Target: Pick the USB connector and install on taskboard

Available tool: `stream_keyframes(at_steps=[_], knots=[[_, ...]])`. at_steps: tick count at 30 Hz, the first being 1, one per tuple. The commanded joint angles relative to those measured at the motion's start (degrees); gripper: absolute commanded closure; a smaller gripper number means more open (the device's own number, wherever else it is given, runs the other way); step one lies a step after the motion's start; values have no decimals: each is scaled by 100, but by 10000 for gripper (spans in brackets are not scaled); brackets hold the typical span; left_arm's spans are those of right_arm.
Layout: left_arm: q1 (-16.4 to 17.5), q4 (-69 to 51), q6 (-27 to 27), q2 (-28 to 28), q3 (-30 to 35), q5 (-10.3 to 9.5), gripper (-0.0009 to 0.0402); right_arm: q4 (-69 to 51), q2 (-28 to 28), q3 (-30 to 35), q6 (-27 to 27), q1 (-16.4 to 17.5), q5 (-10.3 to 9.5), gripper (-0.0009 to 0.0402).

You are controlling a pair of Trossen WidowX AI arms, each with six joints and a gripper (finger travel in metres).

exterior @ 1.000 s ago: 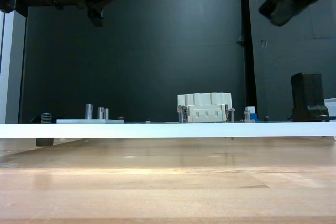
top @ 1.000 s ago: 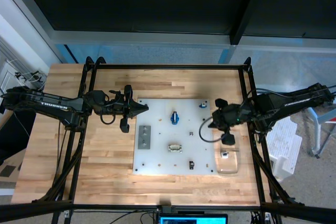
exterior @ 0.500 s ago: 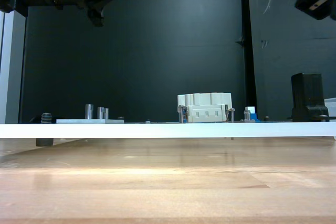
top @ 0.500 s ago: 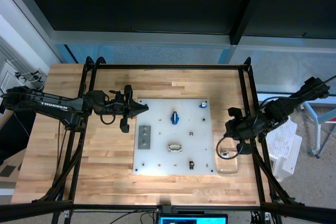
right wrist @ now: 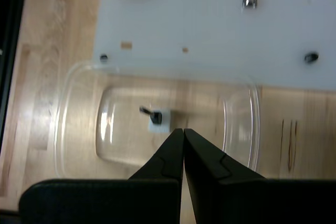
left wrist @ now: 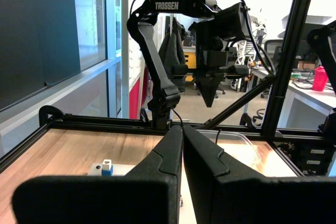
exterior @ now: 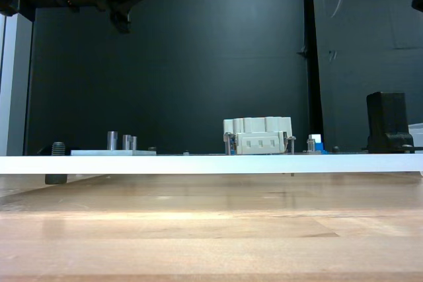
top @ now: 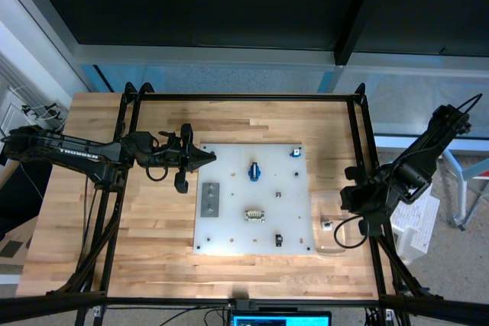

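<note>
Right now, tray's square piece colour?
Square piece white; right wrist view. Right gripper near tray, left gripper beside board.

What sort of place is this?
Probably a robotics lab: wooden table inside a black metal frame, white office desk behind. Left end effector hovers at an edge of the white square taskboard, right end effector over the clear plastic tray.

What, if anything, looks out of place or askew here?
Nothing stands out. The left gripper hangs above the taskboard's left edge, fingers shut. The right gripper hangs above the clear tray, fingers shut. In the tray, the USB connector lies beside a white piece.
</note>
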Motion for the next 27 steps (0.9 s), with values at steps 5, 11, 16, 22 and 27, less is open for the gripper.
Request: stream_keyframes(at_steps=[5,11,16,22,27], knots=[[2,2,2,2,0,2,393,-168,382,-2,522,446,-7,393],[0,2,2,2,0,2,393,-35,708,-4,857,717,-7,380],[0,0,2,2,2,2,393,15,876,-55,1047,730,-9,324],[0,2,2,2,0,2,393,404,1040,-308,1237,726,0,247],[0,0,2,2,0,2,393,529,1231,-380,1176,717,251,214]])
